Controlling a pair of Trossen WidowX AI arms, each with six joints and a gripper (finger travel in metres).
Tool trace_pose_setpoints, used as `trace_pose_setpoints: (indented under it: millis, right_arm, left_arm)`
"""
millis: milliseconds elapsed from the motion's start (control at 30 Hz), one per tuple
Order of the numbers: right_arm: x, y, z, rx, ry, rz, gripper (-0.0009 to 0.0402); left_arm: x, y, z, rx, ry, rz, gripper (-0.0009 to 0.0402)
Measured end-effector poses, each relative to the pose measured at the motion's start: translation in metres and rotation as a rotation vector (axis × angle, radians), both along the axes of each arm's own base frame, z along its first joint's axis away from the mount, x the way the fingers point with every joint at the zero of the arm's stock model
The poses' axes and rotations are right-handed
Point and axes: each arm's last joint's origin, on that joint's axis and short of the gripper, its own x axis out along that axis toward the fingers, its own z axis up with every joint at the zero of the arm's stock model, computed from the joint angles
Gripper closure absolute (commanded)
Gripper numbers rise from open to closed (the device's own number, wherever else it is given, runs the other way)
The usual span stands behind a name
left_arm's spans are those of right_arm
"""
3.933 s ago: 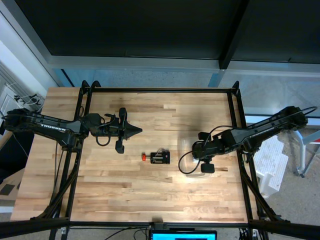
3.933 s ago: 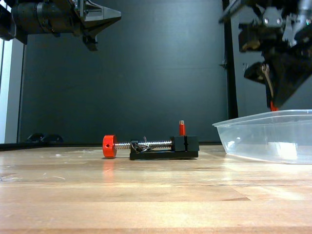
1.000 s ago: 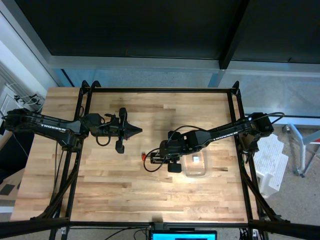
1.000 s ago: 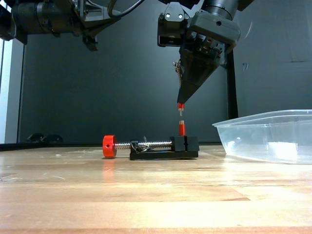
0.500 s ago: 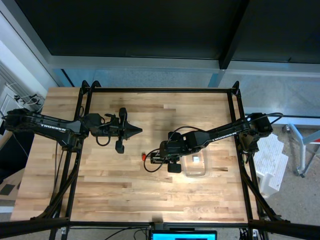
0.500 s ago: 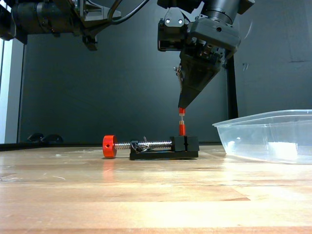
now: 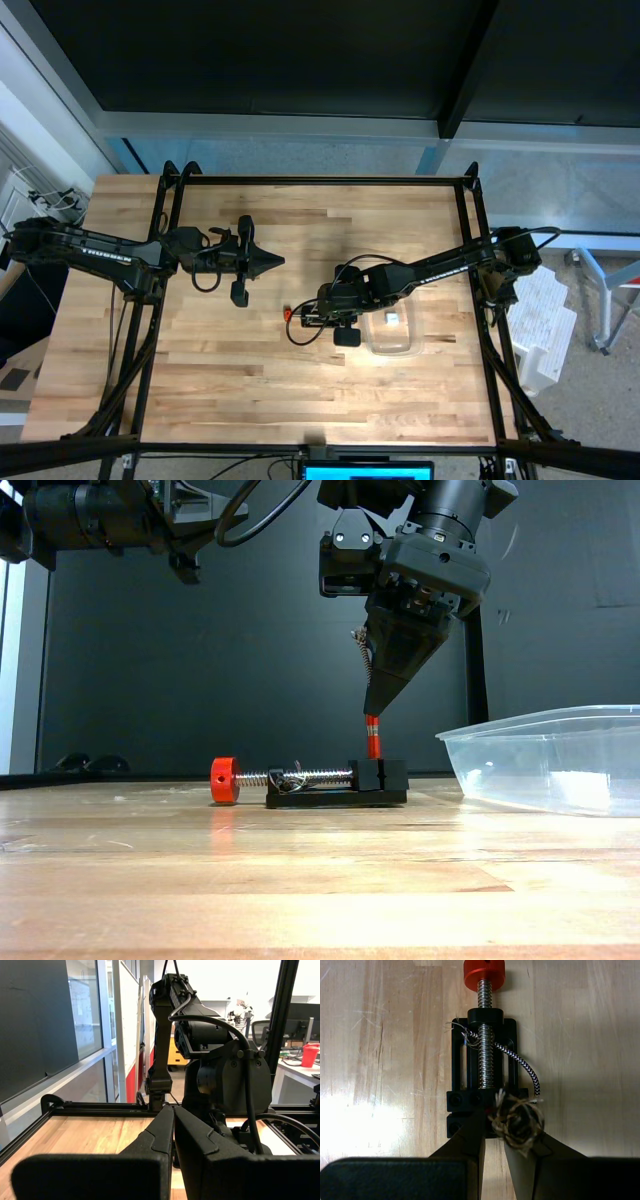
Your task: Pick the RCA connector and install on taskboard
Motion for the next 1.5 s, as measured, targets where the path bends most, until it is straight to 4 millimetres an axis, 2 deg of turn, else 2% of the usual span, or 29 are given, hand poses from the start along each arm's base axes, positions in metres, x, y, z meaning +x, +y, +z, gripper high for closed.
trace_pose_setpoints:
  millis: [933, 1433, 1500]
  right_arm:
    - [-0.004, -0.002, -0.009, -0.001, 0.014, -0.006, 0.0385]
    - [-0.009, -0.003, -0.012, -0.009, 0.054, -0.006, 0.0299]
    - [-0.007, -0.003, -0.006, -0.002, 0.018, -0.006, 0.0285]
  left_arm:
    - [0.0, 0.0, 0.0, 0.0, 0.0, 0.0, 0.0393]
    - [0.0, 0.0, 0.0, 0.0, 0.0, 0.0, 0.0393]
    - [0.0, 0.0, 0.0, 0.0, 0.0, 0.0, 0.0393]
